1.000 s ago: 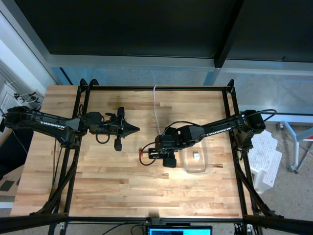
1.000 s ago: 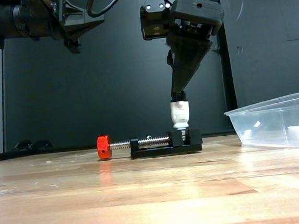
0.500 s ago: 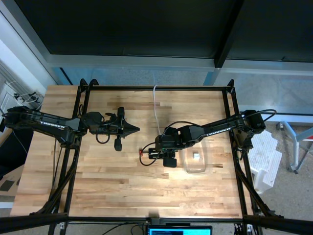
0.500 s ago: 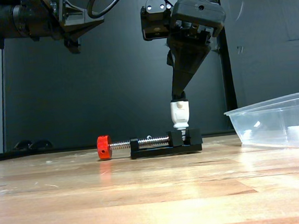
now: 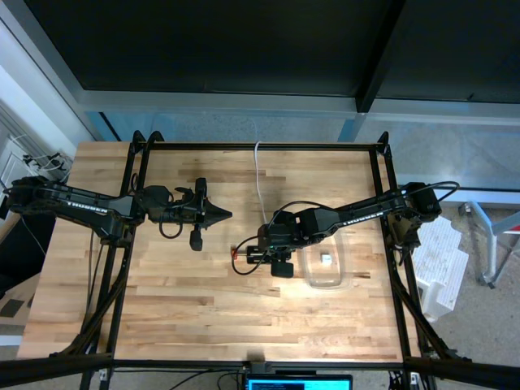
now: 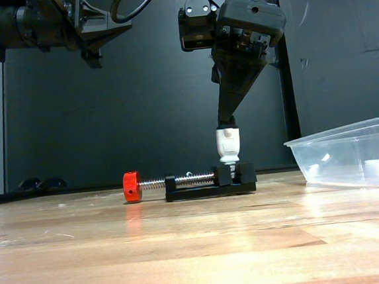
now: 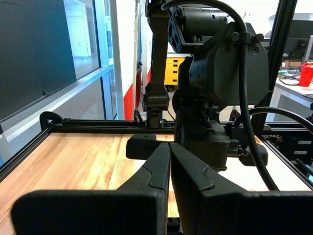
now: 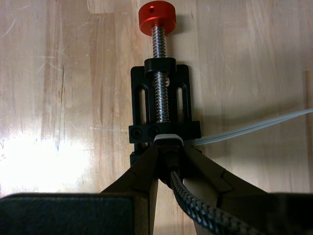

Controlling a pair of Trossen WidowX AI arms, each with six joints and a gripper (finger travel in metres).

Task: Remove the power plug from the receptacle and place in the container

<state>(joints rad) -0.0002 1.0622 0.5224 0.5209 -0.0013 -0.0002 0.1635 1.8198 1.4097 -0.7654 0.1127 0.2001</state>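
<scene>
The receptacle (image 6: 228,145) is a white block standing upright in a black clamp (image 6: 209,182) near the table's middle. The power plug (image 8: 168,157), small and black with a braided cable, sits in the top of the receptacle (image 8: 168,139). My right gripper (image 6: 226,120) points straight down onto it, its fingers (image 8: 142,171) pressed against both sides of the plug. From above, the right gripper (image 5: 272,246) covers the receptacle. The container (image 5: 335,278), a clear tray, lies just right of the clamp. My left gripper (image 5: 225,215) hangs shut over the table's left half, holding nothing.
The clamp's screw ends in a red-orange knob (image 6: 132,186) pointing left. A white cord (image 5: 259,175) runs from the receptacle to the far edge. A small white cube (image 5: 325,259) lies inside the container (image 6: 350,151). A black frame (image 5: 260,147) rings the table.
The right gripper's fingers have drawn in around the plug on top of the receptacle. The left arm has not moved.
</scene>
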